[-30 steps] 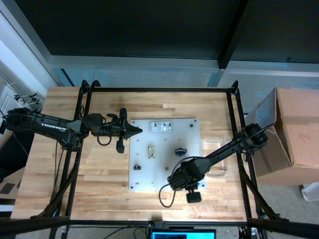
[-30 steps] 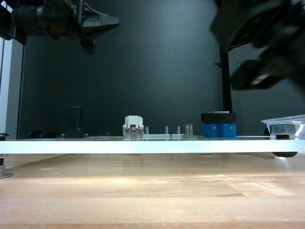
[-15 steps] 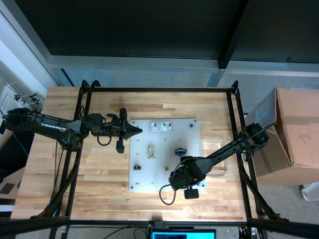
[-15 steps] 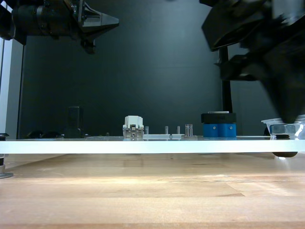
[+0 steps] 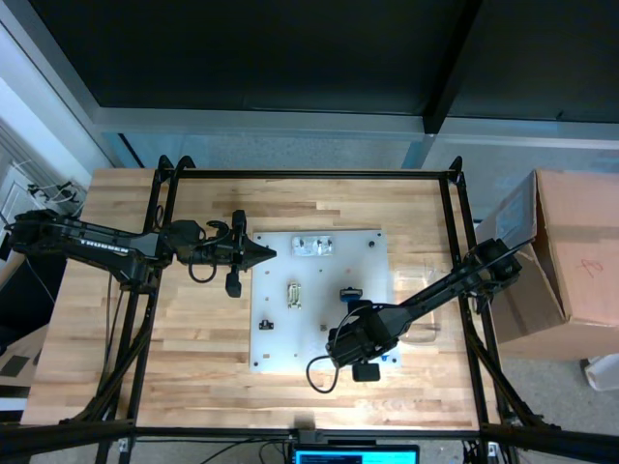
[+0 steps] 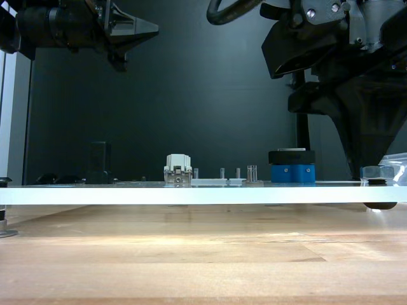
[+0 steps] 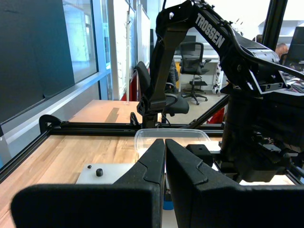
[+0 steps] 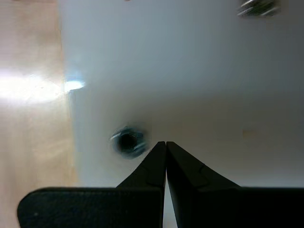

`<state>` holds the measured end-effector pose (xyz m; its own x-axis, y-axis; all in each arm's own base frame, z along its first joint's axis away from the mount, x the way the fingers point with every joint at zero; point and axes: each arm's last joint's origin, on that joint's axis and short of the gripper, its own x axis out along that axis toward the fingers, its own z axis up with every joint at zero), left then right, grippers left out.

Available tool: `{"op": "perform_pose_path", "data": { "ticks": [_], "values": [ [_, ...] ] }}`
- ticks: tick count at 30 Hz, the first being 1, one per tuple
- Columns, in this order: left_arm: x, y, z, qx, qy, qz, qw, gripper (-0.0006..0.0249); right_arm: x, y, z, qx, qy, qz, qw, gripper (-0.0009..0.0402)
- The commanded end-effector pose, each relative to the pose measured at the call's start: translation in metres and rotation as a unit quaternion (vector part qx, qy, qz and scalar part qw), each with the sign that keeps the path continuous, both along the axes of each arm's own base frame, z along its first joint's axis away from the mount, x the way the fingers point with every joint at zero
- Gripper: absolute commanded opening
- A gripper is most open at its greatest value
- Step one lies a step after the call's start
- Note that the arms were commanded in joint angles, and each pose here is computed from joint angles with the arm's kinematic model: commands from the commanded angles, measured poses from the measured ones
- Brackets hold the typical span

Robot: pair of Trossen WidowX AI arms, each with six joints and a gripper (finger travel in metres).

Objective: Pick the M12 nut and place it on its threads and fasten

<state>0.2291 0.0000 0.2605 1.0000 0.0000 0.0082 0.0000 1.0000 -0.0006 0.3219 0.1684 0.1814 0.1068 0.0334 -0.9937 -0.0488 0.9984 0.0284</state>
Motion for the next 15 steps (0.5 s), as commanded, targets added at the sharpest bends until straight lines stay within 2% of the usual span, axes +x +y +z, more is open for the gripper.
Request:
{"op": "perform_pose_path", "data": {
  "ticks": [1,2,3,7,12,15],
  "values": [
    [0.0001,0.0000,0.0001,0.000,0.000,0.000,1.000,0.0000,-0.0036,0.0068,0.0040,0.120,0.053,0.054,0.990,0.0000],
    [0.0001,0.0000,0.0000,0.000,0.000,0.000,1.000,0.0000,-0.0044,0.0079,0.0046,0.139,0.062,0.058,0.987,0.0000],
    [0.0001,0.0001,0.0000,0.000,0.000,0.000,1.000,0.0000,-0.0050,0.0076,0.0059,0.140,0.062,0.056,0.987,0.0000],
    [0.0001,0.0000,0.0001,0.000,0.000,0.000,1.000,0.0000,-0.0045,0.0051,0.0074,0.098,0.042,0.038,0.994,0.0000],
    [0.0001,0.0000,0.0000,0.000,0.000,0.000,1.000,0.0000,-0.0040,0.0036,0.0079,0.077,0.032,0.023,0.996,0.0000],
    [0.0001,0.0000,0.0000,0.000,0.000,0.000,1.000,0.0000,-0.0029,-0.0002,0.0097,0.046,0.014,0.012,0.999,0.0000]
  ]
}}
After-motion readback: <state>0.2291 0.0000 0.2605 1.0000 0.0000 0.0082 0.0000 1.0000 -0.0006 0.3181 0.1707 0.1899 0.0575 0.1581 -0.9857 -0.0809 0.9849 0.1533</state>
